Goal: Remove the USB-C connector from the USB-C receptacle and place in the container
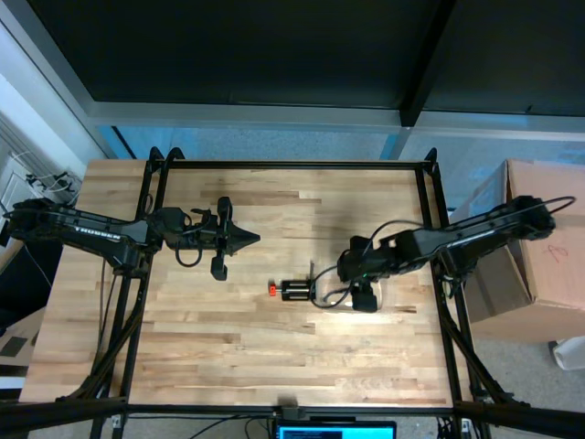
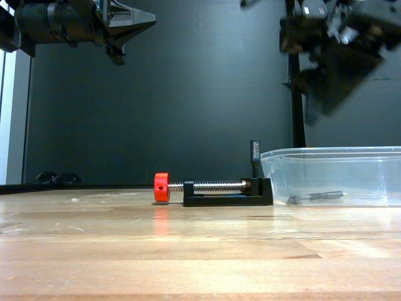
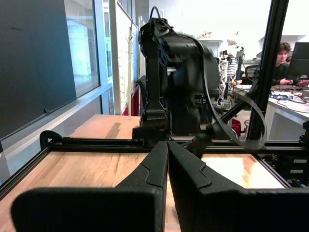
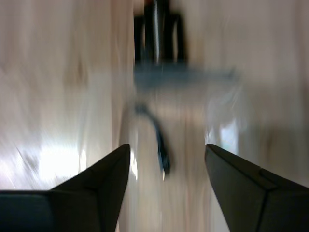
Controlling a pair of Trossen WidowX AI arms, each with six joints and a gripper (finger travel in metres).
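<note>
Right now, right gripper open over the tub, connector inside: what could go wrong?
1. The right gripper hangs open above the container; a low exit could clip its rim and drag it.
2. The container stands close beside the vise, so a drag may knock it.
3. The USB-C connector lies free inside; a jolt could shift it.
The left gripper, shut, hangs high at the left.
</note>
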